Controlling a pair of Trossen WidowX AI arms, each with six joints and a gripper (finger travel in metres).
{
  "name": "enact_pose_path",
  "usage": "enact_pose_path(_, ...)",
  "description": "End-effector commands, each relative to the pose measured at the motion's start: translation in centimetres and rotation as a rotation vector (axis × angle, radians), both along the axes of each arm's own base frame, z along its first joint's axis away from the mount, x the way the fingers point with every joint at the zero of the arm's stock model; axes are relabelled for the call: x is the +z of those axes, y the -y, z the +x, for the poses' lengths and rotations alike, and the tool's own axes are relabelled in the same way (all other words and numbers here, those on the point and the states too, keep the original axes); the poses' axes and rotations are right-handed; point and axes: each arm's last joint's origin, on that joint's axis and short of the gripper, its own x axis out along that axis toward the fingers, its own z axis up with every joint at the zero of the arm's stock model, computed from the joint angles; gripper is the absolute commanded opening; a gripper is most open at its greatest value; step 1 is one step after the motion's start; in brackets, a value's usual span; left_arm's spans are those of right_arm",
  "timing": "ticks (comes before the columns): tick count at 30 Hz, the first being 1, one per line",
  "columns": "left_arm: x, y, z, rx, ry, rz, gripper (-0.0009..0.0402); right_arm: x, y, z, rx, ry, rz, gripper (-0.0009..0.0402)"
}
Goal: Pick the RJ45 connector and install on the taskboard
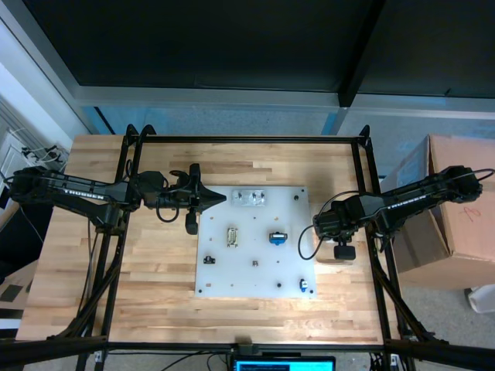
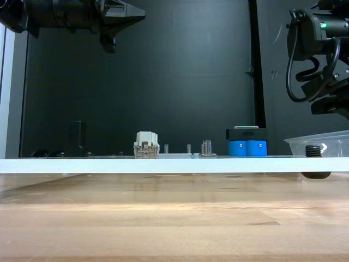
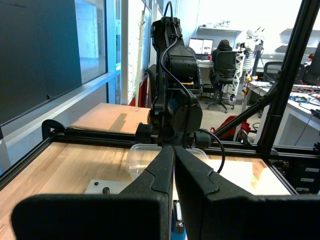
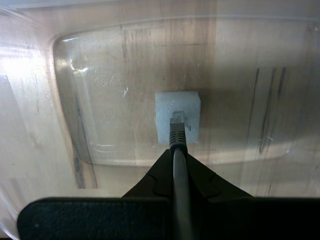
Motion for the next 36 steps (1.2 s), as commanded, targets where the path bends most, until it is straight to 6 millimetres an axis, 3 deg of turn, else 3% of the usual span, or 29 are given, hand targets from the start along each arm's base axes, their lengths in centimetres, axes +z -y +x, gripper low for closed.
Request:
enact_pose_path(1, 0.01, -0.01, 0.0, 0.0, 0.0, 0.0, 0.0001, 0.16, 0.0, -0.03, 0.002, 0.013, 0.002, 0.0)
enact_pose_path(36, 0.01, -0.01, 0.0, 0.0, 0.0, 0.0, 0.0001, 0.35, -0.01, -0.12, 0.004, 0.025, 0.005, 0.0007)
